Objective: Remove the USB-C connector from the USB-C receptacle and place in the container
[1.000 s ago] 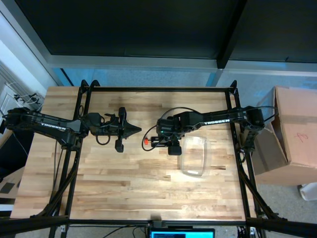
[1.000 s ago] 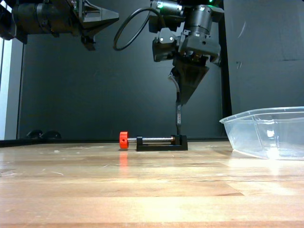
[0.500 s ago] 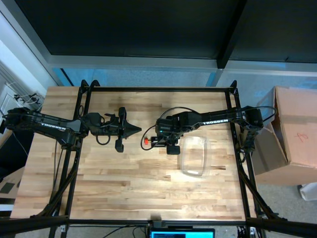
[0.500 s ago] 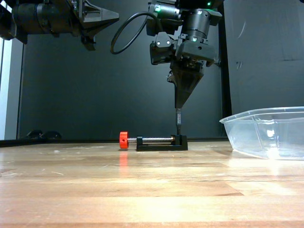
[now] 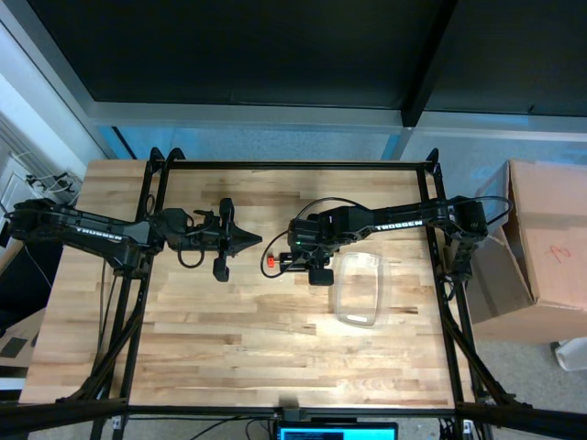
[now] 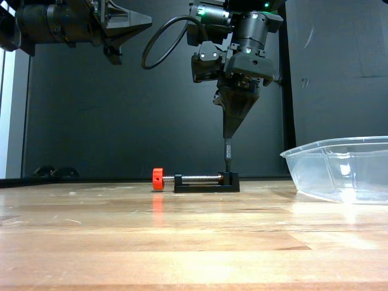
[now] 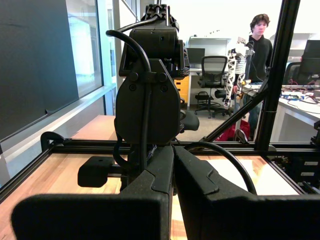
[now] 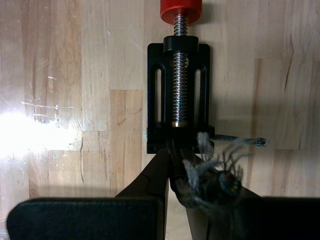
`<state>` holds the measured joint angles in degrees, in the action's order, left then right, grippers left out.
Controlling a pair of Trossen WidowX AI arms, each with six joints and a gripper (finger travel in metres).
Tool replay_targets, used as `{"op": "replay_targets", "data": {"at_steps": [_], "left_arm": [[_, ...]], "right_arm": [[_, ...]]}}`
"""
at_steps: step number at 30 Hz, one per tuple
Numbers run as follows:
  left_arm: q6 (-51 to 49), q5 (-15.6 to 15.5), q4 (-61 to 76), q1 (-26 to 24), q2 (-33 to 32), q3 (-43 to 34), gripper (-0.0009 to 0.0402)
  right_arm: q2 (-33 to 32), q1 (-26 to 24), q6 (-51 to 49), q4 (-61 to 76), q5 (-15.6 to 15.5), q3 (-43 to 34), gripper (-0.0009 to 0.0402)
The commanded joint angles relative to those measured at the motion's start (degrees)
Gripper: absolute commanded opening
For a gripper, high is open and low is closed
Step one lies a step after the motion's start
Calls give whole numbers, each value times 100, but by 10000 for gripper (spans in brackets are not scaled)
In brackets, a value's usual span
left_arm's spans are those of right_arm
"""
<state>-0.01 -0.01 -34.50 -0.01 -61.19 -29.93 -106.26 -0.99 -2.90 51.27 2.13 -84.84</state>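
Observation:
The USB-C connector (image 6: 228,155) stands upright, its lower end in the black clamp-style receptacle holder (image 6: 206,182) with the red knob (image 6: 157,179). My right gripper (image 6: 228,134) points straight down and is shut on the connector's upper end. In the right wrist view the holder (image 8: 178,100) lies just beyond the fingers (image 8: 150,182), with a frayed cable stub (image 8: 215,167) at the gripper. The clear plastic container (image 5: 359,289) sits just right of the holder (image 5: 286,261). My left gripper (image 6: 144,22) hovers high at the left, shut and holding nothing.
A black metal frame (image 5: 293,166) borders the wooden table. A cardboard box (image 5: 541,247) stands off the table's right edge. The right arm's cable loops above the holder (image 6: 159,36). A person stands in the far background of the left wrist view (image 7: 257,37).
The right gripper swung from a tilt to vertical and slid lower over the connector's top. The connector stays upright in the holder. The left arm has not moved.

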Motion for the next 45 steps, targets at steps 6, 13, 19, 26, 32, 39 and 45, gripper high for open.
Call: {"op": "replay_targets", "data": {"at_steps": [6,13,19,26,32,39,45], "left_arm": [[0,0,0,2,-2,-2,0],[0,0,0,2,-2,-2,0],[0,0,0,2,0,-2,0],[0,0,-7,0,2,-2,0],[0,0,11,0,-28,-2,0],[0,2,13,0,-33,-2,0],[0,0,20,2,-31,-2,0]], "right_arm": [[120,4,11,184,-13,-184,0],[348,15,9,393,-15,-295,0],[612,50,122,549,-15,-282,0],[866,195,352,544,-15,-74,0],[1303,487,649,479,-11,396,0],[1891,835,1123,455,-11,1165,0],[2295,1012,1325,428,-17,1794,0]]}}
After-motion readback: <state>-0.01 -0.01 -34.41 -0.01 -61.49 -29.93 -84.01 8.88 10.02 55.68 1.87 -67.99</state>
